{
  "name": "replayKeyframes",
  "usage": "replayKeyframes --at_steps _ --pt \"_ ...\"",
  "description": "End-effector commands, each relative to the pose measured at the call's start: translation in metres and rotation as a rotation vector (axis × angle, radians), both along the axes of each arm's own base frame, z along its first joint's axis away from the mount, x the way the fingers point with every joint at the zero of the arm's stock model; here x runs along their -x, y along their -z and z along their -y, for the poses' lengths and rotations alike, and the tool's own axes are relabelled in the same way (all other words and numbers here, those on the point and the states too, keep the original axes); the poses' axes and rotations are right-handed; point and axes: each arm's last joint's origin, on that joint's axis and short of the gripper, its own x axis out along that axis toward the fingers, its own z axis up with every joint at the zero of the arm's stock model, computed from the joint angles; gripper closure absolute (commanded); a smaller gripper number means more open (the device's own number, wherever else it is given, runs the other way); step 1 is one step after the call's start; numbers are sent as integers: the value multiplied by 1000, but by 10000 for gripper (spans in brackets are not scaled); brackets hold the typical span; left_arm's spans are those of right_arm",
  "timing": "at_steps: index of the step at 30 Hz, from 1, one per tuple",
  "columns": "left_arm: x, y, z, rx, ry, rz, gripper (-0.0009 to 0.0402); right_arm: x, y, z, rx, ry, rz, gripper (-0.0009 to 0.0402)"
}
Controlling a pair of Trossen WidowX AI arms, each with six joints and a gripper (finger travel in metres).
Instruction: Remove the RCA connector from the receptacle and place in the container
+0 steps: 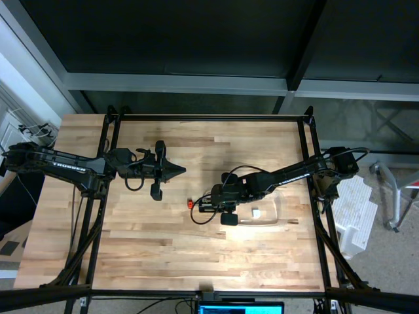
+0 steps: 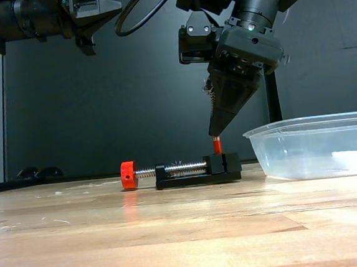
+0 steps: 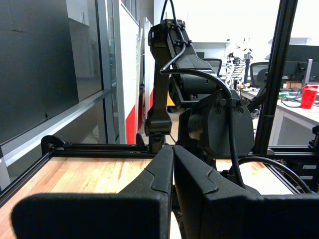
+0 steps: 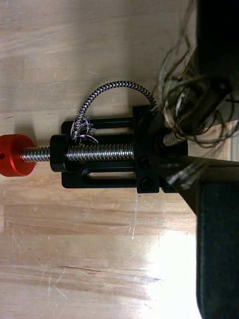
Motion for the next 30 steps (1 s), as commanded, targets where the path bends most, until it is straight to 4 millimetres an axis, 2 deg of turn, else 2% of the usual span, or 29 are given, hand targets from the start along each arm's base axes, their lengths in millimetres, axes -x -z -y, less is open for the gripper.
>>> replayKeyframes --at_steps 1,7,16,30 --pt "0 0 0 0 0 0 393 0 -1 0 0 -2 2 365" --pt "0 0 0 0 0 0 393 0 -1 0 0 -1 2 394" --pt "0 0 0 0 0 0 393 1 -3 0 -1 -2 10 391" --pt "0 0 0 0 0 0 393 10 -45 2 -15 -2 89 391"
